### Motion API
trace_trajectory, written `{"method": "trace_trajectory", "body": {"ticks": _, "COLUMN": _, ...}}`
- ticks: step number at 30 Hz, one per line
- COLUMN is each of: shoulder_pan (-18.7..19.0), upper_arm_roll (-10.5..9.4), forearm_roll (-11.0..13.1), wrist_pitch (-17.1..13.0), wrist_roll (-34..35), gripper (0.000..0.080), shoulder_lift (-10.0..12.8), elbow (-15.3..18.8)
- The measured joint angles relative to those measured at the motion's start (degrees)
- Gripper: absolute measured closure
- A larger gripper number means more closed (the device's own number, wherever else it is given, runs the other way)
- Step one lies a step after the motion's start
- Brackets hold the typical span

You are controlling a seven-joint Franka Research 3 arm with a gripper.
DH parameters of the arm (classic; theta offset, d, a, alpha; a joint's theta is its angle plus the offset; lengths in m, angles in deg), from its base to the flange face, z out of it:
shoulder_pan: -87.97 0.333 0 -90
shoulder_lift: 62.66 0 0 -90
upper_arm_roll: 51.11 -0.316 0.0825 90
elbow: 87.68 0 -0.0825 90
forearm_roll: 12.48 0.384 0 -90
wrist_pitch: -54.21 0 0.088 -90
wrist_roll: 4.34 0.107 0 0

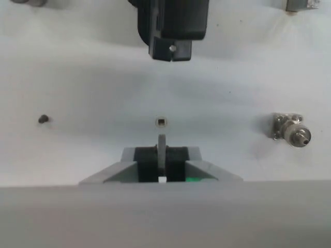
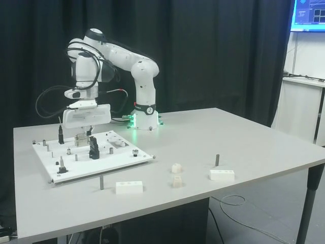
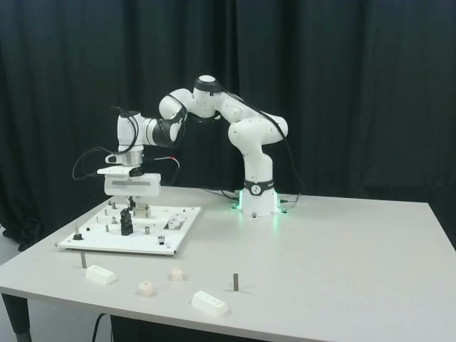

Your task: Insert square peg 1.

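Gripper (image 1: 162,164) hung low over the white board (image 2: 122,157), fingers closed on a thin square peg (image 1: 162,150). In the wrist view the peg ran upright between the two grey finger pads (image 1: 204,168), its tip pointing at the board. The square hole (image 1: 162,122) sat in a small round collar just past the peg tip, near but apart; peg was not in it. Whether the tip was directly above the hole or a bit short of it could not be told from that angle.

Progress, judged: pick-up done, carry mostly done, the insert itself not yet begun. Left to do: line up over the hole, square the faces, push down, let go.

Other stuff on the board: a black block (image 1: 172,26) on the far side of the hole, a metal connector (image 1: 292,133) off to one side, a small black screw (image 1: 43,119) on the other.

In the first room view the board lay at about 9 o'clock from the arm base (image 2: 144,119). White blocks (image 2: 129,187) and a short upright pin (image 2: 217,160) stood on the grey table (image 2: 244,137), well apart from the board.
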Motion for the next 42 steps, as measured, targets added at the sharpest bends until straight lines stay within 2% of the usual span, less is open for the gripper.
{"method": "trace_trajectory", "body": {"ticks": 12, "shoulder_pan": -0.3, "upper_arm_roll": 1.19, "forearm_roll": -0.5, "wrist_pitch": -2.5, "wrist_roll": -0.2, "gripper": 0.0776, "shoulder_lift": 0.0, "elbow": 0.0}}
{"method": "trace_trajectory", "body": {"ticks": 42, "shoulder_pan": -0.6, "upper_arm_roll": 3.11, "forearm_roll": -1.2, "wrist_pitch": -3.9, "wrist_roll": -0.9, "gripper": 0.0776, "shoulder_lift": 0.0, "elbow": 0.0}}
